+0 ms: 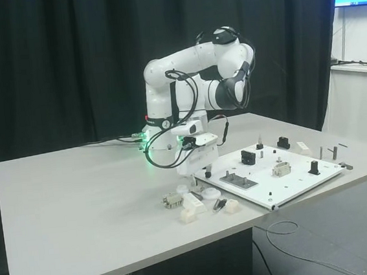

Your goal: Remove square peg 2.

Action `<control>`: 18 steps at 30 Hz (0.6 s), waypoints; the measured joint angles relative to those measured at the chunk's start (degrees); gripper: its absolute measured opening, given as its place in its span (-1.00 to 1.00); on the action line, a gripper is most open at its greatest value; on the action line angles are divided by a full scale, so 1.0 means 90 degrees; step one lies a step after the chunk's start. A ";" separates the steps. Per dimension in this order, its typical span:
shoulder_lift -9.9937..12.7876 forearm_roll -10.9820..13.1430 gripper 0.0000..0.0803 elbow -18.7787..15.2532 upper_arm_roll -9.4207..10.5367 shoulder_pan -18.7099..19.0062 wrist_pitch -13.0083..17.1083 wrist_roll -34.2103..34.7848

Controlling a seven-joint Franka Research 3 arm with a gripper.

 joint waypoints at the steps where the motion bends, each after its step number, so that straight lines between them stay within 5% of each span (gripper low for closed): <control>1: 0.0000 0.0000 0.80 0.0003 0.0000 -0.0004 -0.0004 0.0000; 18: 0.0000 -0.0001 0.99 0.0054 -0.0077 -0.0018 -0.0054 0.0000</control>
